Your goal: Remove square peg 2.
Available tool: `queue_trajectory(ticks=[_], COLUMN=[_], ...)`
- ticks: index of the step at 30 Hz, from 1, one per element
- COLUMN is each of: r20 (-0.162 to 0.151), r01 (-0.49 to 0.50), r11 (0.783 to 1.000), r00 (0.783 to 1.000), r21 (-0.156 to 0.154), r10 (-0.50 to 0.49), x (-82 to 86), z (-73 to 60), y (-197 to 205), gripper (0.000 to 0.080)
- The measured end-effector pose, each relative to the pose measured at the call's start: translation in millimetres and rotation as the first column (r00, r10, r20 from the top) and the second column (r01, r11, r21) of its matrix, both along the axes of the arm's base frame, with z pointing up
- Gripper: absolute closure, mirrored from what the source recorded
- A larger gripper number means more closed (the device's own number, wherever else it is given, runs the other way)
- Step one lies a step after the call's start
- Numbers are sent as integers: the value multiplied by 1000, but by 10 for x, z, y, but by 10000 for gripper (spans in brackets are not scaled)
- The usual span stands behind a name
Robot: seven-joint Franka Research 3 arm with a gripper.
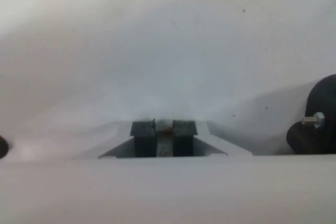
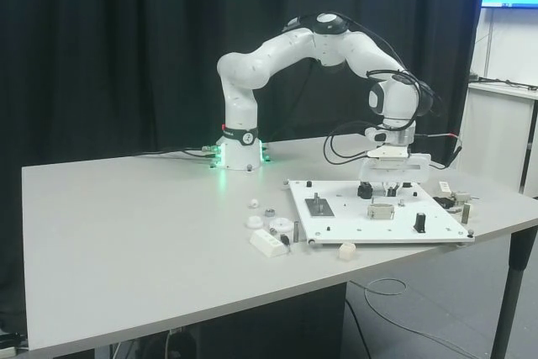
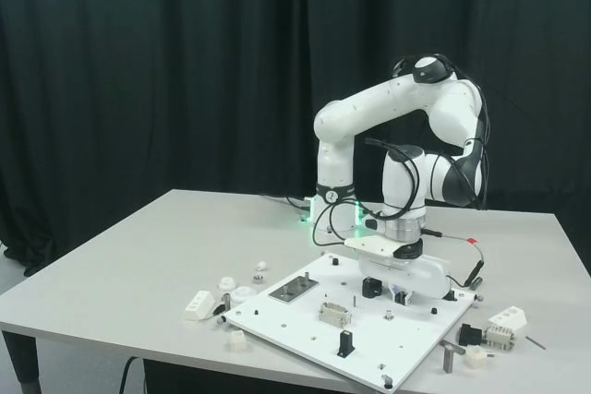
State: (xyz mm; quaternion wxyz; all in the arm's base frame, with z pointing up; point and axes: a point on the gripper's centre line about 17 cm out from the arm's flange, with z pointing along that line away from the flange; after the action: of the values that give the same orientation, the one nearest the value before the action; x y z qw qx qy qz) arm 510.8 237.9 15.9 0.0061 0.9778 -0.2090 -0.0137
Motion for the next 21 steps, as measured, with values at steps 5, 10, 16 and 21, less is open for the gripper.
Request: queue_trajectory(ticks=[5,10,16,21], r20=[-1,-1,0,-1], r01=[0,-5,-16,-15], r11=[1000,1000,1000,1000], r00=[1000,1000,1000,1000], r21=[0,0,2,4], r10=[0,5,16,15], x=[-2,-2,0,2], z=[0,0,6,20], y=[0,0,2,3], gripper=[736,736,736,737])
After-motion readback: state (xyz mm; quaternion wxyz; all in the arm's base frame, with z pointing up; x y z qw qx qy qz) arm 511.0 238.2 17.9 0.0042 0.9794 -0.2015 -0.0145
